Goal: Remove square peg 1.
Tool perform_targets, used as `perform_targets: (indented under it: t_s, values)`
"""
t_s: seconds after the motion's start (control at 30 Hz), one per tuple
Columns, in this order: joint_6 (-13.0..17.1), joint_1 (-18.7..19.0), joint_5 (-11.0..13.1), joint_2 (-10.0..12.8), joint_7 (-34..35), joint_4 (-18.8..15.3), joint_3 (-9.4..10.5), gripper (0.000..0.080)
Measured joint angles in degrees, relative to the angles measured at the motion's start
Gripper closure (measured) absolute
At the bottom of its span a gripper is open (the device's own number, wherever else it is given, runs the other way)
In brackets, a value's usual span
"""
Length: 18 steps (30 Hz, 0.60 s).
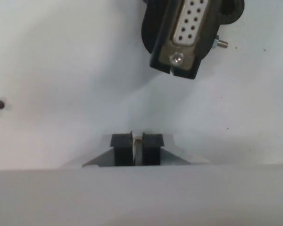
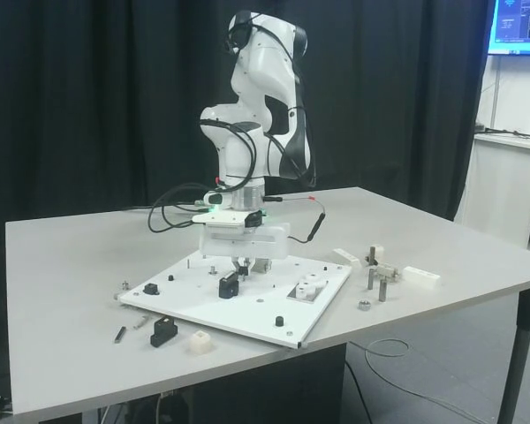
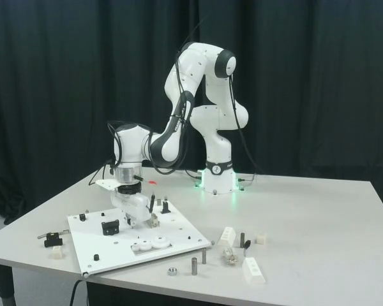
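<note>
Black fingertips of the pincer (image 1: pixel 137 149) pinch a small pale peg (image 1: pixel 137 141) just above the white board (image 2: pixel 327 296), near the black multi-pin connector (image 1: pixel 186 33). Lifting straight up, I judge, avoids binding square edges. Board is smooth and matte; connector glossy, with a metal screw.
</note>
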Motion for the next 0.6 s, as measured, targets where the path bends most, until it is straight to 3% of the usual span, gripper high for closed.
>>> perform_targets:
  t_s: [0.6]
  values:
    - [0.0, 0.0, 0.0, -0.2, 4.8, -0.1, -0.06, 0.0764]
